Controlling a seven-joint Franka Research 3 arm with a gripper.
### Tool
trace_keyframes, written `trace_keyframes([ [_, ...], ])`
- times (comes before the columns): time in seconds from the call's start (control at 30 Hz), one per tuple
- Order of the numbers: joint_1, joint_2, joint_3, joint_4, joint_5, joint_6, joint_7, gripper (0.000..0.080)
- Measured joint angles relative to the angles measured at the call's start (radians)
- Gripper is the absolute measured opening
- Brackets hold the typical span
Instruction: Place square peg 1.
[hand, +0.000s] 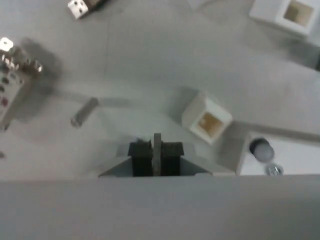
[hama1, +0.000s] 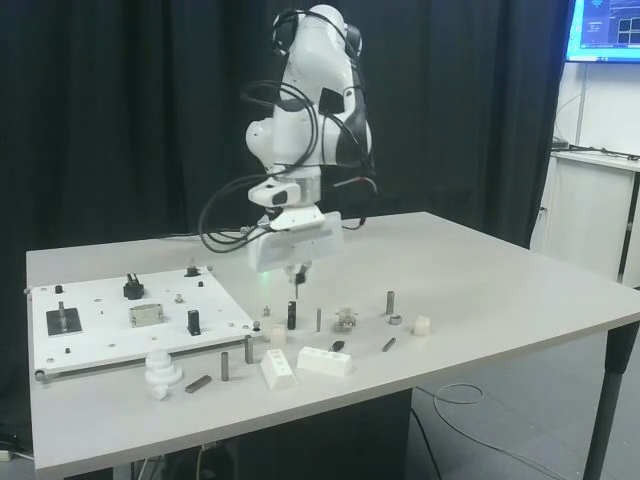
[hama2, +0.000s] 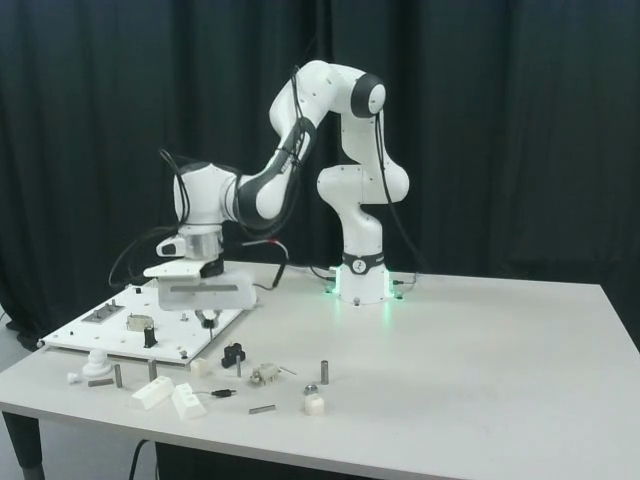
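— Where is the square peg (hand: 157, 152) found?

— It is held upright, clamped between the black fingers of the gripper (hand: 156, 156), above the table near the white board (hama1: 100, 345) edge.

— How will it be handled?

— Stiff, light and slippery is judged (a thin bar); its upper end is best gripped.

The square peg (hand: 157, 150) is standing upright, pinched between the two black fingers (hand: 141, 159) pressing on either side; it is showing as a slim grey bar, its end poking just past them; it is hanging above the bench (hama1: 480, 280).
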Motion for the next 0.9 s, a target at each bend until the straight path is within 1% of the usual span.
trace_keyframes([
  [0.2,0.000,0.040,0.028,0.000,0.013,0.064,0.022,0.0035],
  [0.47,0.000,0.081,0.051,0.004,0.032,0.131,0.036,0.0035],
  [0.67,0.000,0.106,0.058,0.010,0.053,0.159,0.036,0.0035],
  [0.9,-0.003,0.127,0.064,0.019,0.060,0.174,0.036,0.0035],
])
